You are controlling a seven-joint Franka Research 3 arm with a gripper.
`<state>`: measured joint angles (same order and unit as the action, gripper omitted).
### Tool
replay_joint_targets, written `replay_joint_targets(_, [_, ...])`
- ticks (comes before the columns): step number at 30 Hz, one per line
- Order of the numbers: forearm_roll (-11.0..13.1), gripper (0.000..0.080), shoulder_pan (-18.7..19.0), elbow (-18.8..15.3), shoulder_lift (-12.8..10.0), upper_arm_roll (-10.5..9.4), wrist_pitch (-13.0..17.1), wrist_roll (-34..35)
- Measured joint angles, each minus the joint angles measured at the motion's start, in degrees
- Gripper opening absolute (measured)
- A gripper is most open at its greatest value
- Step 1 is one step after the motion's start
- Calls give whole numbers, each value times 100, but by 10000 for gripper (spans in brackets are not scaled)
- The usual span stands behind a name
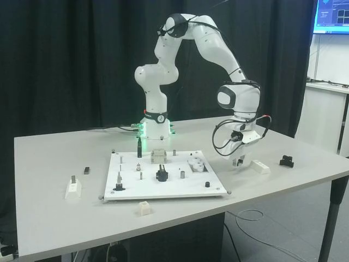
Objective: Insert bolt 4.
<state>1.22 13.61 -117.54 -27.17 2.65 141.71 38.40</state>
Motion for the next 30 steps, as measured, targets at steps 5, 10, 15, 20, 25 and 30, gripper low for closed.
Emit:
replay_joint_targets(5, [0,226,0,40,25,1,-74,0])
replay_joint_targets(10, [0,225,0,68,36,4,-139,0])
replay_joint_targets(15, [0,225,0,90,36,9,-169,0])
replay_joint_targets(20, [0,225,0,91,37,11,-170,0])
replay_joint_targets(25, [0,225,0,92,37,11,-170,-1])
replay_joint_targets(30, [0,225,0,92,37,11,-170,-3])
